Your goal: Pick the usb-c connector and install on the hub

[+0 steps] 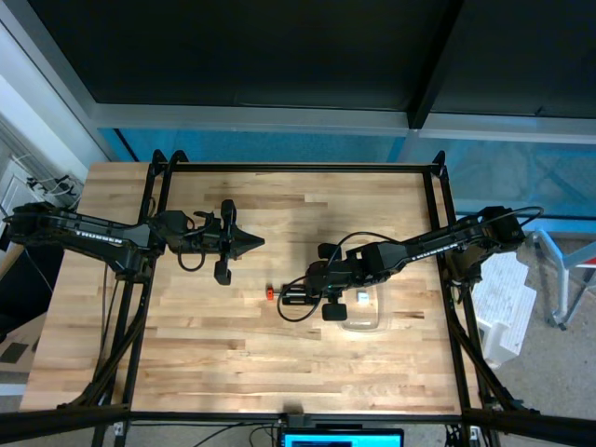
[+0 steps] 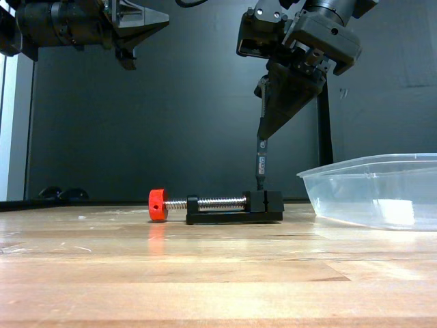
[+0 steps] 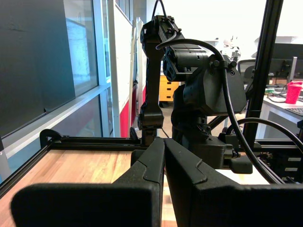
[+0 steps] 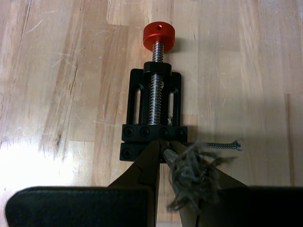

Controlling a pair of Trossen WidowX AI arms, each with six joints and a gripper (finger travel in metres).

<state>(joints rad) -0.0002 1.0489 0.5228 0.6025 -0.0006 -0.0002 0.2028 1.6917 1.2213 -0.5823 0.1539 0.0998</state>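
The left gripper [image 1: 253,243] hangs high over the left half of the worktop [image 2: 205,273], well apart from the work. Its jaws are pressed together on nothing and point right, toward the other arm.

Near the middle lies a vise [image 2: 232,205], long axis left to right, with its red knob [image 2: 158,204] at the left end.

Over its right block the right gripper [image 2: 263,139] points straight down, jaws pinched on the connector [image 2: 260,165]. The connector hangs upright below the tips, long axis vertical. Its lower end is right at the block's top. Judging by that, the coming move is a straight push down, and the right arm is the nearer.

The low view shows this drop, but not whether the end touches or enters. The right wrist view hides the connector behind a frayed cable end [image 4: 196,170], and shows the jaws centred on the block.

The hub cannot be told apart from the vise.

A clear tub [image 2: 372,188] sits just right.
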